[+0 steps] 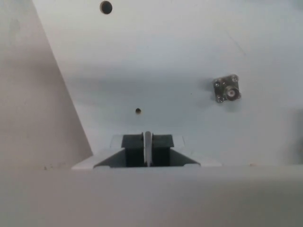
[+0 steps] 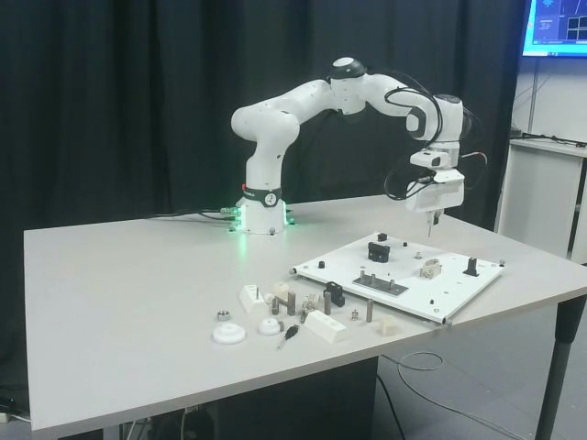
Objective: Place round peg 1.
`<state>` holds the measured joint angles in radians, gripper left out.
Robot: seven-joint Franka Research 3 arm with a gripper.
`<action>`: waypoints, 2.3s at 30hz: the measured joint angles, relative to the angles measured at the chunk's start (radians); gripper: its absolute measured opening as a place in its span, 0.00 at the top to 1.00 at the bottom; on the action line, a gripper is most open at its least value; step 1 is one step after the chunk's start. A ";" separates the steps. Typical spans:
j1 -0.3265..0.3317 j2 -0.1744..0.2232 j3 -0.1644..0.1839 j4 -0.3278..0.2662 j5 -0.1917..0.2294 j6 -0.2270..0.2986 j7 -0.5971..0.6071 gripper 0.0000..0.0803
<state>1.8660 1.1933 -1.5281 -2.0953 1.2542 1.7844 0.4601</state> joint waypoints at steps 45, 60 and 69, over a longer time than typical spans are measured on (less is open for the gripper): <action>0.003 0.000 -0.010 0.000 -0.002 -0.008 0.000 0.96; -0.005 0.000 -0.016 -0.001 -0.043 0.030 0.000 0.96; -0.026 0.000 -0.040 -0.010 -0.105 0.061 -0.023 0.96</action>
<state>1.8402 1.1938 -1.5678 -2.1049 1.1491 1.8456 0.4366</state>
